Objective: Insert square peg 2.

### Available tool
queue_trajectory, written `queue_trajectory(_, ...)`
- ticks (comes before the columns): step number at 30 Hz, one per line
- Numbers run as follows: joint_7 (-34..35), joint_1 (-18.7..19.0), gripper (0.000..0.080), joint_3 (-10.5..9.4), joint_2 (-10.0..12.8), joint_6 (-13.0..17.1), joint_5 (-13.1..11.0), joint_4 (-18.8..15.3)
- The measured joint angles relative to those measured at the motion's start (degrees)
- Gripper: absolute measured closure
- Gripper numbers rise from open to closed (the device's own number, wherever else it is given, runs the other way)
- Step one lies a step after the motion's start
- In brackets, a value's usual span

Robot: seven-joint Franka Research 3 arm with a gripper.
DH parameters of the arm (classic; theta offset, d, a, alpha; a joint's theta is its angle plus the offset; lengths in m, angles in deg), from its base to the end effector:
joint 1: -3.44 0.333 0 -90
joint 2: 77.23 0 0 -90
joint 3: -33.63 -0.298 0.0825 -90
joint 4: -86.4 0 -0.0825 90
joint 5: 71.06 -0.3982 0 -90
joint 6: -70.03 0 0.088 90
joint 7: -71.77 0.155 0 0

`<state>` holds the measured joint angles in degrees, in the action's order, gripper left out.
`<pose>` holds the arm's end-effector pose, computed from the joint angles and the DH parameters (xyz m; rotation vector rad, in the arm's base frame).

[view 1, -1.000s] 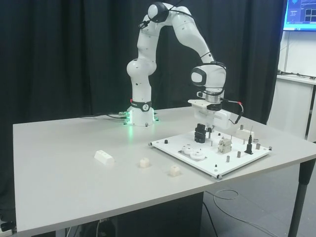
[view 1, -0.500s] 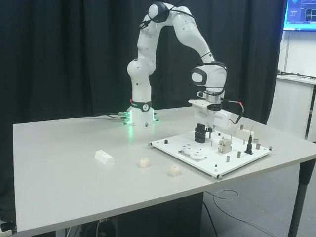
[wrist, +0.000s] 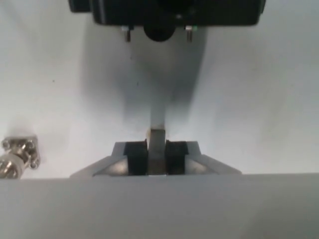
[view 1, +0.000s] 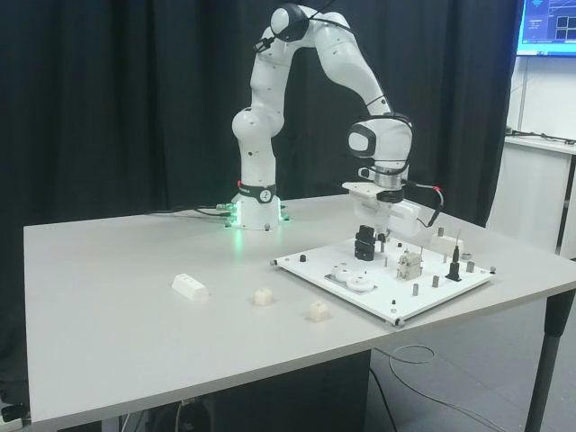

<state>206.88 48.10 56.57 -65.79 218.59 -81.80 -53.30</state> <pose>0.4573 0.1717 0.1490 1.5070 -2.7345 -0.0350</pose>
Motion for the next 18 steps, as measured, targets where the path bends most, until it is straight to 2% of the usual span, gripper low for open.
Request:
queue_trajectory(12, -0.03, 0.17, 0.0731, 0.27, 0.10, -0.05, -0.20, 0.00)
queue_trajectory(18, -0.03, 0.39, 0.0731, 0.28, 0.10, -0.13, -1.14, -0.01)
